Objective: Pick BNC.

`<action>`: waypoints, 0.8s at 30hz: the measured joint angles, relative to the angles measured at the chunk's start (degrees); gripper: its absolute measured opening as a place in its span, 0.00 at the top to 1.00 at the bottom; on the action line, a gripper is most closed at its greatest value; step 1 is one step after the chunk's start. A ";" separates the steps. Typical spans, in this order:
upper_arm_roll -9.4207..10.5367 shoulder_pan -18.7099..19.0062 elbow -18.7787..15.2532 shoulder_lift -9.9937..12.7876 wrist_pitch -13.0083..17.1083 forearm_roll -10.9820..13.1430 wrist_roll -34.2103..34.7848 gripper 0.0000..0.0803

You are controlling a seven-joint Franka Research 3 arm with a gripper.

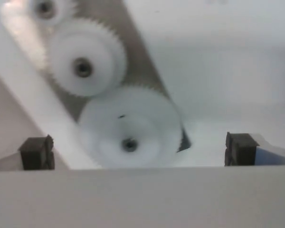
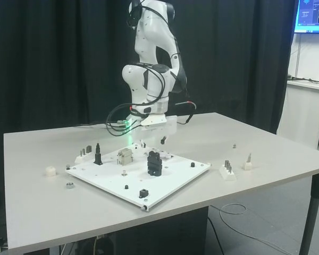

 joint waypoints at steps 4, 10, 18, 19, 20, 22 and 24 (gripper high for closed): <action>0.01 0.63 0.16 -1.42 -1.82 -0.19 0.28 0.00; 0.01 1.42 0.36 -2.93 -3.42 -1.38 1.05 0.00; 0.08 2.48 0.47 -4.46 -4.37 -3.01 3.47 0.00; 0.10 2.57 0.50 -4.60 -4.56 -3.22 3.89 0.00; 0.11 2.66 0.54 -4.76 -4.77 -3.49 4.41 0.00; 0.14 2.81 0.63 -5.05 -5.07 -3.87 5.45 0.00; 0.16 2.94 0.71 -5.30 -5.24 -4.22 6.36 0.00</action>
